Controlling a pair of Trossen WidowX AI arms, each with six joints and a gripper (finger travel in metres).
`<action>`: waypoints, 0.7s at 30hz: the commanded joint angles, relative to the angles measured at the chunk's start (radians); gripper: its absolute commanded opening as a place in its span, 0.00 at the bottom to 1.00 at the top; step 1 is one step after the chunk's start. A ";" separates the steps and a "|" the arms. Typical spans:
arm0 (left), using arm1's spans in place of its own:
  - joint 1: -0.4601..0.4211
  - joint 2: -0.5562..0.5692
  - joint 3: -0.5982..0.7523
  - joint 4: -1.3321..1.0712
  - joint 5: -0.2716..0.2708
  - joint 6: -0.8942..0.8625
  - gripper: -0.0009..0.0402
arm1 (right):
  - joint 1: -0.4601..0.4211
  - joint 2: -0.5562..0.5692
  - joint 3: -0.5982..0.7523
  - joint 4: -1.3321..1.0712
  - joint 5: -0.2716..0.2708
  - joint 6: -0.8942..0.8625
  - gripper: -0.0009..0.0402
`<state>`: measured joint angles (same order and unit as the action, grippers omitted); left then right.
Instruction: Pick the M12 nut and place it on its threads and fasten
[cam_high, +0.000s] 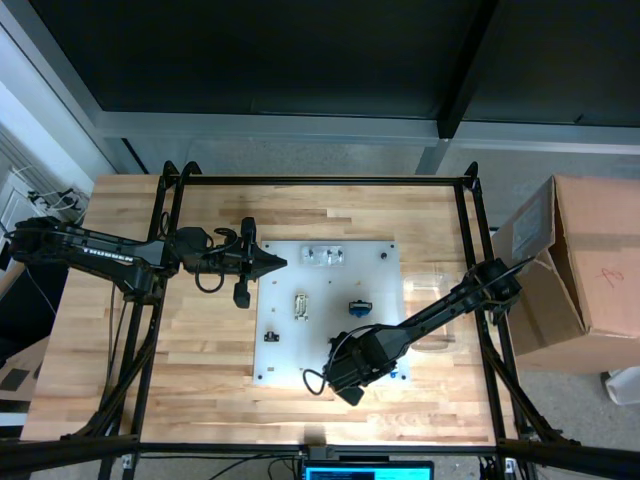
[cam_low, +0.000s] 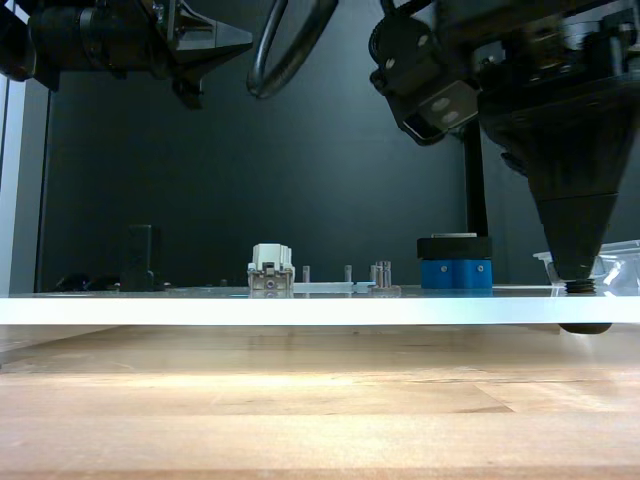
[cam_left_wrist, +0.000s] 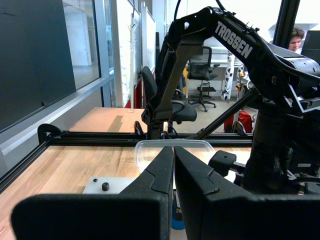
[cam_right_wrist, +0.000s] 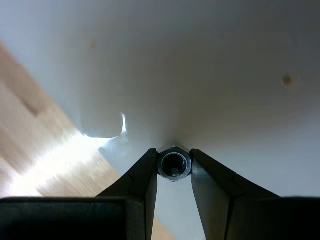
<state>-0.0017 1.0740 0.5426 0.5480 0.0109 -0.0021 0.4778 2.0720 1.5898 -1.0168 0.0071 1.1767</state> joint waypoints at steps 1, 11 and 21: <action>0.000 0.000 0.000 0.000 0.000 0.000 0.02 | 0.000 0.000 0.002 0.010 -0.001 0.130 0.07; 0.000 0.000 0.000 0.000 0.000 0.000 0.02 | 0.000 0.000 0.002 0.016 0.000 0.360 0.07; 0.000 0.000 0.000 0.000 0.000 0.000 0.02 | 0.000 0.000 0.002 0.014 0.001 0.360 0.07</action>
